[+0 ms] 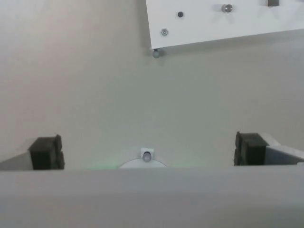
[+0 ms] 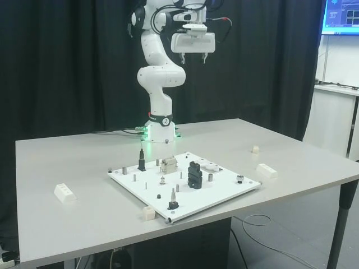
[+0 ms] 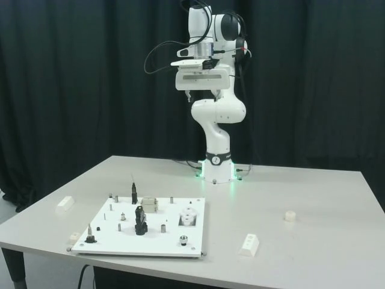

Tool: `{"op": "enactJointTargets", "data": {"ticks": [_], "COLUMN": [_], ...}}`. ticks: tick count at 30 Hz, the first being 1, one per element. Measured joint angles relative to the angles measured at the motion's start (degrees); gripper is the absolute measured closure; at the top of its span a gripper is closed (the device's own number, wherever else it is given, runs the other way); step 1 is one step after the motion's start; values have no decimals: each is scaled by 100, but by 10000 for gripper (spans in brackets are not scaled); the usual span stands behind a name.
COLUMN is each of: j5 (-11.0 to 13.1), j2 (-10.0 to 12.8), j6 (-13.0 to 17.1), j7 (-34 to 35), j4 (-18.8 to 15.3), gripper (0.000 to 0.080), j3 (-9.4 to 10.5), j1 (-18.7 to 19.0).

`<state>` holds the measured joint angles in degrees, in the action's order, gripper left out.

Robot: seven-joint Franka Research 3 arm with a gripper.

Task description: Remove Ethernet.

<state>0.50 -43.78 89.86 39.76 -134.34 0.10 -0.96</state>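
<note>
The white arm's two-fingered gripper (image 2: 193,55) hangs high above the grey table (image 2: 67,162), its black-padded fingers (image 1: 46,153) spread wide and holding nothing — no approach has begun, by my reckoning. The flat white task board (image 2: 224,193) lies well below, near the table's front edge, studded with small fittings. I take the Ethernet plug to be the thin black upright piece (image 2: 141,162) toward the board's back corner — though I can't be sure. The next move calls for descending over it and aligning the fingers.
</note>
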Motion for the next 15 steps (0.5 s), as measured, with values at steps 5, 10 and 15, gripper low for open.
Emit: {"op": "enactJointTargets", "data": {"ticks": [5, 10, 15], "j5": [-5, -6, -14], "j2": [5, 16, 42], "j6": [9, 24, 58], "j7": [0, -1, -4], "j4": [4, 11, 23], "gripper": [3, 3, 3], "j3": [0, 0, 0], "j1": [-4, -4, -4]}}
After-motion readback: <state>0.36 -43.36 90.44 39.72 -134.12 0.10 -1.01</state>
